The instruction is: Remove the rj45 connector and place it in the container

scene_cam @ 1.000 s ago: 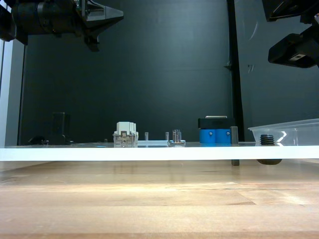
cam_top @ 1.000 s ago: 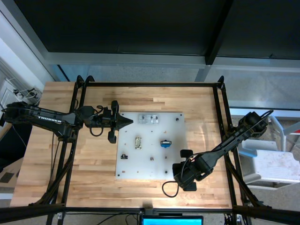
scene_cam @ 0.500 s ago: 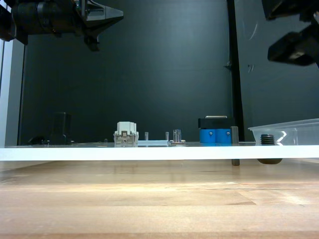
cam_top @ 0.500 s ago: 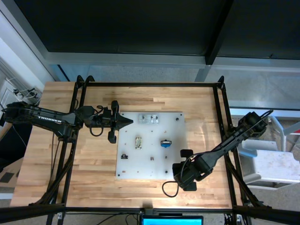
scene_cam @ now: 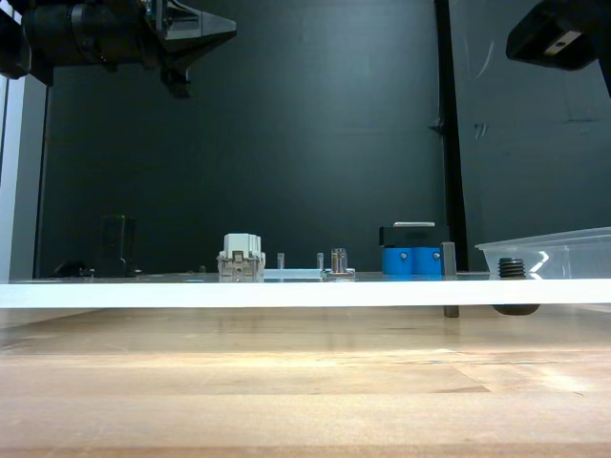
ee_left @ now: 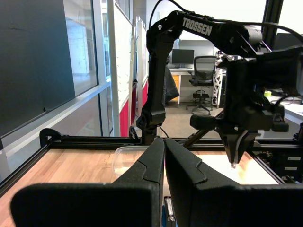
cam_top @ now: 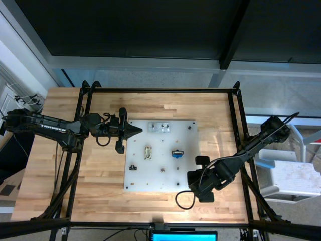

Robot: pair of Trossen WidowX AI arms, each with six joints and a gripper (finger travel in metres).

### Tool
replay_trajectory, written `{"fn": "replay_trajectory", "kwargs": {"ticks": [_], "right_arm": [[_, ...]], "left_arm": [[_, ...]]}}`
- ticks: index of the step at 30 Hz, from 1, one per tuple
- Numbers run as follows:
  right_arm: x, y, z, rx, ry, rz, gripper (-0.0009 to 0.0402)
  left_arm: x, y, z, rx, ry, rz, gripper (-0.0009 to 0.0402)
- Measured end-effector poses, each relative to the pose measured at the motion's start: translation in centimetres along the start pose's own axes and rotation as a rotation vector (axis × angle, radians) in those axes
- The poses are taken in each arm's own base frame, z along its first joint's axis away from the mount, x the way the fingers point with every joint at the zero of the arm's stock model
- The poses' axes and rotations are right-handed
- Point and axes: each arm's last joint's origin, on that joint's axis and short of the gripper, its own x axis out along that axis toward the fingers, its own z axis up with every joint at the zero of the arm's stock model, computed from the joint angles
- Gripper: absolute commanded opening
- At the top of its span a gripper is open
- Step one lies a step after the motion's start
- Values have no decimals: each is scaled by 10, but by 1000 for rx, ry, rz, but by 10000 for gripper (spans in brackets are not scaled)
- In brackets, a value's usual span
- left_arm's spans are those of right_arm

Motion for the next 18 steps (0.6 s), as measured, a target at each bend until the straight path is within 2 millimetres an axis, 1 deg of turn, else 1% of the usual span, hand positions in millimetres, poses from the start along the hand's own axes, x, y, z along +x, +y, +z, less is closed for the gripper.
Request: {"fn": "replay_trajectory", "kwargs": {"ticks": [3,7,14,18], "right_arm": [[-10,-2,0,4,-17,15,0],[-16,-6,-2,8,-15,16,0],[-20,-10,-4,4,-10,11,0],[-21,-18,-6,16,-2,7,0]], "left_arm": [[0,0,0,0,0,0,1],[0,0,0,0,0,0,1],[0,0,0,0,0,0,1],[0,0,0,0,0,0,1]]}}
